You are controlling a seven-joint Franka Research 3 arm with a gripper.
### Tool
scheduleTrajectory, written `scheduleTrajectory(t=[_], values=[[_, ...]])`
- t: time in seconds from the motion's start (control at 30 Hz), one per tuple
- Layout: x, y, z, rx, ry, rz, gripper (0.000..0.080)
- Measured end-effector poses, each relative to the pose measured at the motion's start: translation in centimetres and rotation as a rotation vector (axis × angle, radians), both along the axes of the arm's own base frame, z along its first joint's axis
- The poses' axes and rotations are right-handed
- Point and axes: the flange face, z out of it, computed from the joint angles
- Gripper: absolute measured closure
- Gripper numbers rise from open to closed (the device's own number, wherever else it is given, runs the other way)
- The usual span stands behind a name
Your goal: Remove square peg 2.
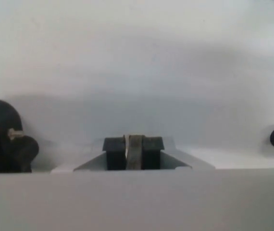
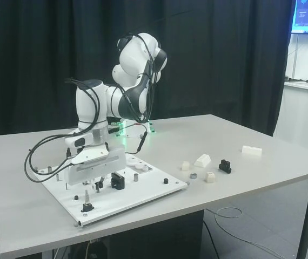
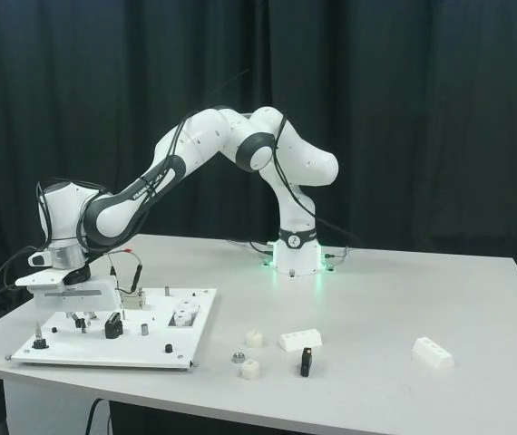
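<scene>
- Wrist view: my gripper (image 1: pixel 134 159) sits low over the white board (image 1: pixel 137 72), its black fingers (image 1: pixel 113 153) drawn narrow on a thin grey upright piece, which I judge to be square peg 2 (image 1: pixel 135 151), directly between them.
- First room view: the gripper (image 2: pixel 96 182) hangs at the board (image 2: pixel 143 189) on the worktop (image 2: pixel 240 140); the peg is hidden.
- Second room view: same; the peg is too small to tell.

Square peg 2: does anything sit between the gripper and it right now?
Nothing visible does. In the wrist view the gripper has its black fingers closed on a narrow grey piece, presumably the peg, over the white board.
</scene>
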Motion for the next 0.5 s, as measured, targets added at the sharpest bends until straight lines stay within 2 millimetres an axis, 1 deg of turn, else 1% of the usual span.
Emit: scheduleTrajectory(t=[0.23, 0.5], values=[[-0.02, -0.04, 0.01, -0.001, 0.002, -0.052, 0.0737], [-0.03, -0.05, 0.01, -0.001, 0.003, -0.066, 0.0737]])
